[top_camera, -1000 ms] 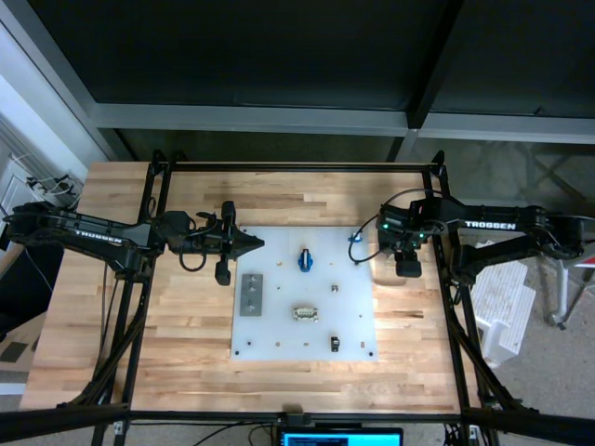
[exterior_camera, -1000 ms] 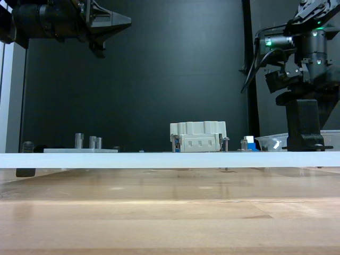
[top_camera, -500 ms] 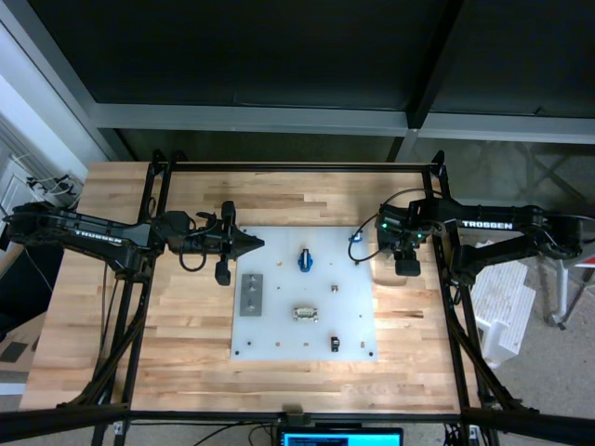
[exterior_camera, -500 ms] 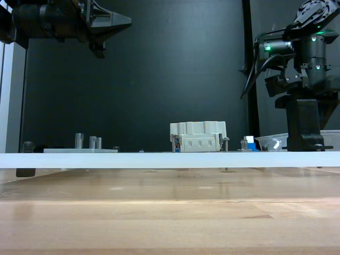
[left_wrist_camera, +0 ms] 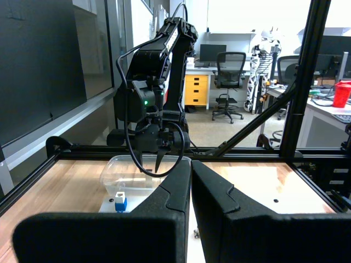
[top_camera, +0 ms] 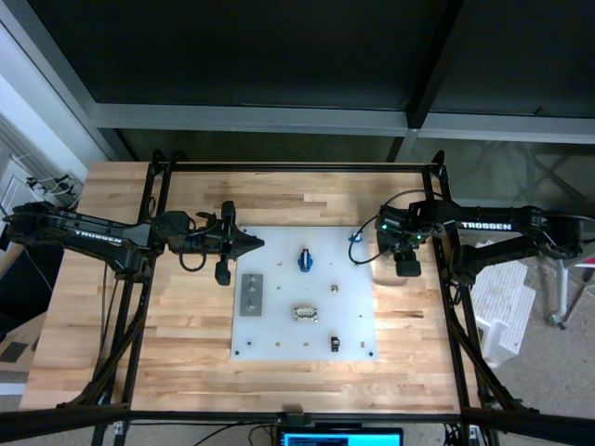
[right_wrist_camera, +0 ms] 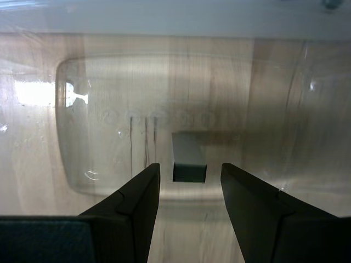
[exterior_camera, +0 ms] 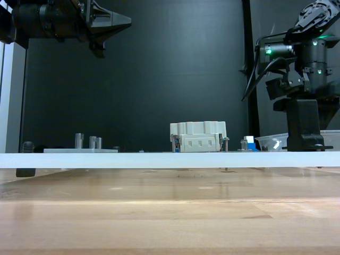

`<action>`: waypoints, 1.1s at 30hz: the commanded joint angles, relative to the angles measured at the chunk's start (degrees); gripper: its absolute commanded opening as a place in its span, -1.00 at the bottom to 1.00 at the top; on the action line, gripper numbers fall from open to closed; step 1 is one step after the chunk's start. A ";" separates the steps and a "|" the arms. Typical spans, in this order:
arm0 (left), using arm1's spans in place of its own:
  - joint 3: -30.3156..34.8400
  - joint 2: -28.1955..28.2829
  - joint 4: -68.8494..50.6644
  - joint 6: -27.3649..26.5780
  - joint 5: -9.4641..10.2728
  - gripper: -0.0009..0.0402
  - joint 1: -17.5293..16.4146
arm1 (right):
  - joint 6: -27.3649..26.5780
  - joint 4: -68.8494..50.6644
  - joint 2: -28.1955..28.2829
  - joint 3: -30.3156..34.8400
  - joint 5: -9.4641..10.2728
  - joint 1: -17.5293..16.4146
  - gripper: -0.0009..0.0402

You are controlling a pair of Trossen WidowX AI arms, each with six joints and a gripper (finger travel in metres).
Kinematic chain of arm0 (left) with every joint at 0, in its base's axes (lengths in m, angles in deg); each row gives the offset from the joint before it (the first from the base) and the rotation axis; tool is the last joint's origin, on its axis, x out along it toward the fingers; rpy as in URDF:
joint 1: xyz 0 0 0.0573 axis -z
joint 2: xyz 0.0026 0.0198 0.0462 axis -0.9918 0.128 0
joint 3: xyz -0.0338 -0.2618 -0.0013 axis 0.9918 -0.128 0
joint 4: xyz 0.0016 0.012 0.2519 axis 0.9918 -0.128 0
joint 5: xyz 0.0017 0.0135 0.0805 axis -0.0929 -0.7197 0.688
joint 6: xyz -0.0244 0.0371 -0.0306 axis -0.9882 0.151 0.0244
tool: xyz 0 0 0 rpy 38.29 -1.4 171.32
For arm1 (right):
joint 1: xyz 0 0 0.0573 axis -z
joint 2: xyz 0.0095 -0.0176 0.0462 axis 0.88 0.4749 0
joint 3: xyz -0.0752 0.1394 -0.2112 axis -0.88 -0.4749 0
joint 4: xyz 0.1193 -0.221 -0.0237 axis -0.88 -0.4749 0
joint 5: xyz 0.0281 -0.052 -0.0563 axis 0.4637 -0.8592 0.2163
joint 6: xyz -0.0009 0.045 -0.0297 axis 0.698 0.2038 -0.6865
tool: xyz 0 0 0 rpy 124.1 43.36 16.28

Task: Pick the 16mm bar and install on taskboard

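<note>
Early stage of the task. The bar [right_wrist_camera: 189, 150] is not yet picked up and no part of it is on the taskboard [top_camera: 279, 330]. It lies on the floor of the clear tray [left_wrist_camera: 112, 170], which sits on the bench [top_camera: 102, 316] just beside the taskboard's right edge. The right gripper [top_camera: 407, 264] hangs over the tray, pointing down. Its jaws are open, one on either side of the bar and apparently above it, and no contact can be seen. The left gripper [top_camera: 251, 243] is held high over the taskboard's left edge, jaws closed on nothing. In the right wrist view the bar appears as a short dark grey piece with a lighter side and a darker end face. Judged from this, its long axis lies roughly flat on the tray floor and runs crosswise to the line along which the jaws close, which suits a grip across its width. Any slight tilt cannot be told through the plastic. Remaining steps: descend, close on the bar, lift it, carry it to the taskboard and seat it, probably at the grey block [top_camera: 252, 294].
</note>
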 commanded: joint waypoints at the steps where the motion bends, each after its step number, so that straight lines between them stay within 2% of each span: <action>1: 0.00 0.02 0.00 0.00 0.00 -0.96 0.00 | -0.57 0.57 0.68 -0.46 0.04 0.00 -0.21; 5: 0.00 0.02 0.02 0.00 0.00 -0.96 0.00 | -1.51 2.01 1.62 -1.09 0.57 -0.02 -0.21; 23: 0.00 0.00 0.02 0.00 0.00 -0.96 0.00 | -1.62 3.82 2.32 -1.88 0.55 0.00 -0.22; 33: 0.00 0.02 0.02 0.00 0.00 -0.96 0.00 | -1.64 3.85 2.32 -1.88 0.52 0.00 -0.54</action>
